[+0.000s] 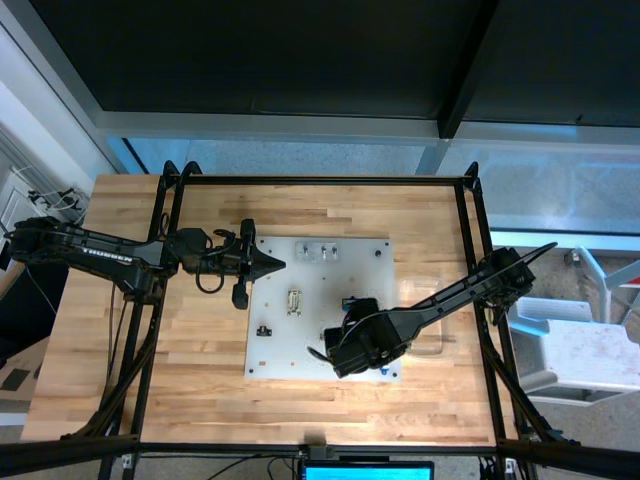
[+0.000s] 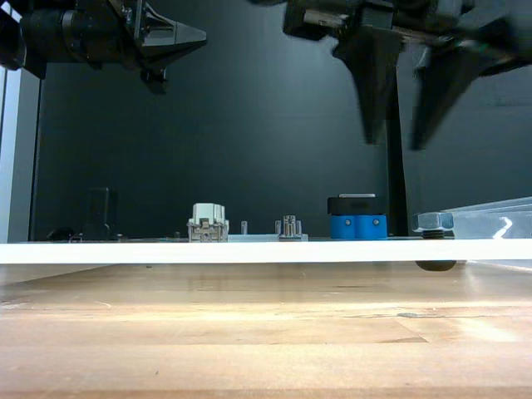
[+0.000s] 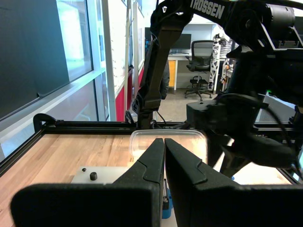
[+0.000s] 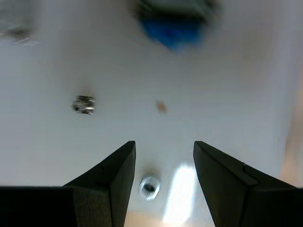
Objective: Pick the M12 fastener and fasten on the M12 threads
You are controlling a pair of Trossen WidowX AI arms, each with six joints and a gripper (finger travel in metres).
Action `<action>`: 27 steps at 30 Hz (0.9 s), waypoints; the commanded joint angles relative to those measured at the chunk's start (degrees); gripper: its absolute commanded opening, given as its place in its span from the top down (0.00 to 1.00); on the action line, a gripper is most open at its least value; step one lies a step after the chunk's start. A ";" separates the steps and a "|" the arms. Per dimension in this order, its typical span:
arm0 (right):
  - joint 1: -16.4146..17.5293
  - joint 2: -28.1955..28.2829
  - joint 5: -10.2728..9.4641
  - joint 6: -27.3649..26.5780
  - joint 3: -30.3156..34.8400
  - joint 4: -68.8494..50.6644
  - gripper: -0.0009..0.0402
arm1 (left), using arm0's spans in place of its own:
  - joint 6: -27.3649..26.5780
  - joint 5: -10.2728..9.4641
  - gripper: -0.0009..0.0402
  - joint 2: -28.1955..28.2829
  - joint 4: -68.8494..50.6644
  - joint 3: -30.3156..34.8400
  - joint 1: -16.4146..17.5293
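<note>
As right claw (image 2: 397, 137) hangs wide open & empty over nut (image 2: 433, 221) atop its stud (image 2: 432, 235), fastening looks done; nxt I lift clear. Left claw (image 1: 275, 265) shut, parked by board (image 1: 290, 350).

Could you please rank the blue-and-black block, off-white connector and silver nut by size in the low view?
Blue-and-black block
Off-white connector
Silver nut, as wide but flatter
Right gripper hangs open over the nut; left gripper, shut, high at left.

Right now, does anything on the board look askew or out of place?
Nothing stands out. The silver nut sits level on its stud; the right tool hangs open above it, the left tool shut over the board's left edge.
</note>
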 commanded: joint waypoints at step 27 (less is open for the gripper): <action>0.15 0.46 -4.24 -81.35 -0.46 4.09 0.59 | 0.02 0.02 0.98 0.02 0.02 0.00 0.02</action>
